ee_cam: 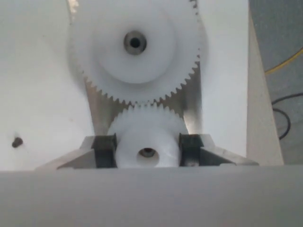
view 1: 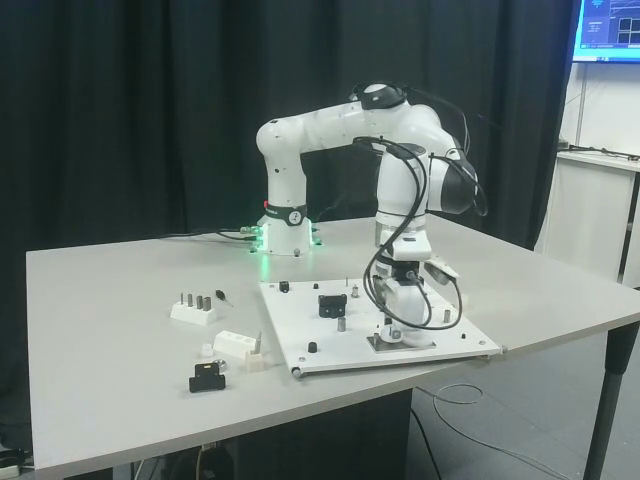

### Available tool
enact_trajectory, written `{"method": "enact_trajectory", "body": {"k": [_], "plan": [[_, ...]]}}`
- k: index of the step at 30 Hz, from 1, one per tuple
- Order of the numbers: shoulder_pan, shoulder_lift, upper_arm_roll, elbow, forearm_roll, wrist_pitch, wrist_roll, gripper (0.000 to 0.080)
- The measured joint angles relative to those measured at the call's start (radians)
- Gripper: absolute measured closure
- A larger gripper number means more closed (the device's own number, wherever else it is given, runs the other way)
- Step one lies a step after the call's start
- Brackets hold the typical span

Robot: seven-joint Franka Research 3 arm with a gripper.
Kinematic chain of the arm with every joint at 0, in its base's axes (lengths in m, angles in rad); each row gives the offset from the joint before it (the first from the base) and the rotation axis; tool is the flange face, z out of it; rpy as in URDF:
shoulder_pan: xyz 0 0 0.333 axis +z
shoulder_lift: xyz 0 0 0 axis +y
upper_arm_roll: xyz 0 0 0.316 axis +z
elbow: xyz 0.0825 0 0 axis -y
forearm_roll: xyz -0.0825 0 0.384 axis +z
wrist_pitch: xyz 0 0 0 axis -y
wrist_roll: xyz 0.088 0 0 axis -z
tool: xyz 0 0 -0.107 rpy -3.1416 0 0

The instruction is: Insert medium gear.

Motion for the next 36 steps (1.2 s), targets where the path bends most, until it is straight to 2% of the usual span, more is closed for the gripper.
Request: {"method": "enact_trajectory", "body": {"k": [10,19,30,36], "plan": [[0.012,0.000,-0.001,-0.013,0.000,0.017,-0.116,0.0524],[0.043,0.000,-0.003,-0.048,-0.001,0.062,-0.198,0.0524],[0.076,0.000,-0.004,-0.087,0.005,0.112,-0.197,0.0524],[0.084,0.000,-0.007,-0.104,0.025,0.122,-0.124,0.0524]]}}
